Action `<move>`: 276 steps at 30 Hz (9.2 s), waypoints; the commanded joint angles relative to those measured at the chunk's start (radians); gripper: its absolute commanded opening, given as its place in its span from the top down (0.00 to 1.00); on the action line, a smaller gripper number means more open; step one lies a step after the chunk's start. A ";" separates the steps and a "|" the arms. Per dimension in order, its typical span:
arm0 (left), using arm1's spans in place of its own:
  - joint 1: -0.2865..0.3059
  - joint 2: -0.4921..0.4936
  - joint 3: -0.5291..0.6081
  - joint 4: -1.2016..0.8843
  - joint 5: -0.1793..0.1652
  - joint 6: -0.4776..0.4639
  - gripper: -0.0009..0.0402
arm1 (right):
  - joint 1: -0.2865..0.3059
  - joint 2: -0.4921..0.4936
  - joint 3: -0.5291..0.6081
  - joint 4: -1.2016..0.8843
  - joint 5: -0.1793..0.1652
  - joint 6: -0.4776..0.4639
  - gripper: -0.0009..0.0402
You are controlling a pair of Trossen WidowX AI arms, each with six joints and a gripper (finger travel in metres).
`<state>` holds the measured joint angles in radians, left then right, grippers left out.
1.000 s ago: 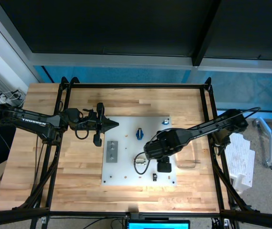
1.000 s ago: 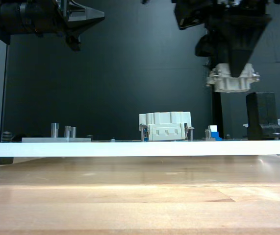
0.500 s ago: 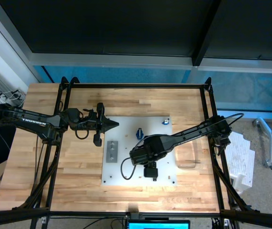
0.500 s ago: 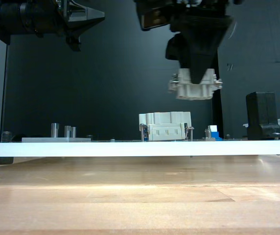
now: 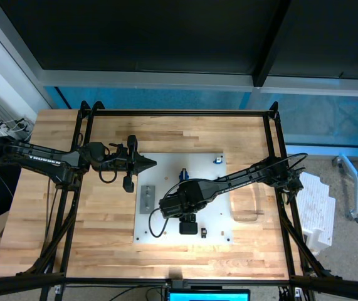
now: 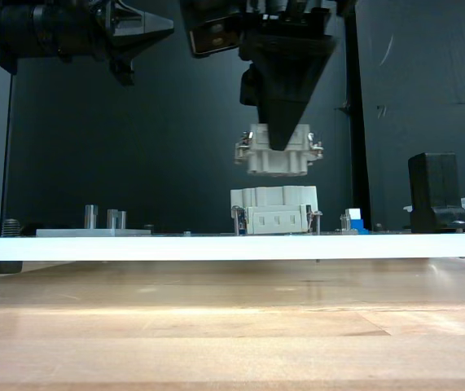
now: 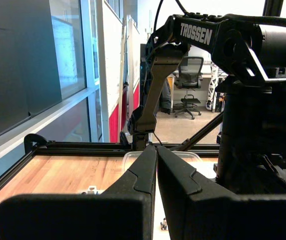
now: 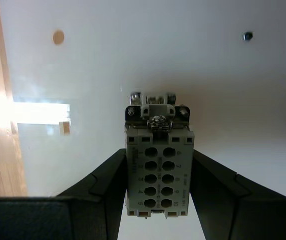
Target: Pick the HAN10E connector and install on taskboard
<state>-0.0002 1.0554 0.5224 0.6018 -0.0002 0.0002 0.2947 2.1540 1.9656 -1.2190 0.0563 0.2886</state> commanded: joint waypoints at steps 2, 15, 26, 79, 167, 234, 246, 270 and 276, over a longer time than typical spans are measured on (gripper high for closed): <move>0.000 0.000 0.000 0.000 0.000 0.000 0.98 | -0.001 0.013 0.000 -0.008 -0.001 -0.008 0.88; 0.000 0.000 0.000 0.000 0.000 0.000 0.98 | -0.004 0.037 -0.002 0.007 -0.005 -0.009 0.88; 0.000 0.000 0.000 0.000 0.000 0.000 0.98 | -0.014 0.037 -0.002 0.020 -0.004 -0.010 0.88; 0.000 0.000 0.000 0.000 0.000 0.000 0.98 | -0.015 0.011 -0.102 0.129 -0.031 -0.027 0.79; 0.000 0.000 0.000 0.000 0.000 0.000 0.98 | -0.206 -0.700 -0.611 0.457 0.031 -0.185 0.69; 0.000 0.000 0.000 0.000 0.000 0.000 0.98 | -0.329 -1.128 -1.365 1.651 -0.076 -0.175 0.98; 0.000 0.000 0.000 0.000 0.000 0.000 0.98 | -0.325 -1.128 -1.369 1.652 -0.076 -0.175 0.98; 0.000 0.000 0.000 0.000 0.000 0.000 0.98 | -0.323 -1.128 -1.369 1.651 -0.076 -0.165 0.98; 0.000 0.000 0.000 0.000 0.000 0.000 0.98 | -0.323 -1.128 -1.369 1.650 -0.076 -0.166 0.98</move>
<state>-0.0002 1.0554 0.5228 0.6018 -0.0006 0.0002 -0.0284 1.0256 0.5964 0.4313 -0.0196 0.1246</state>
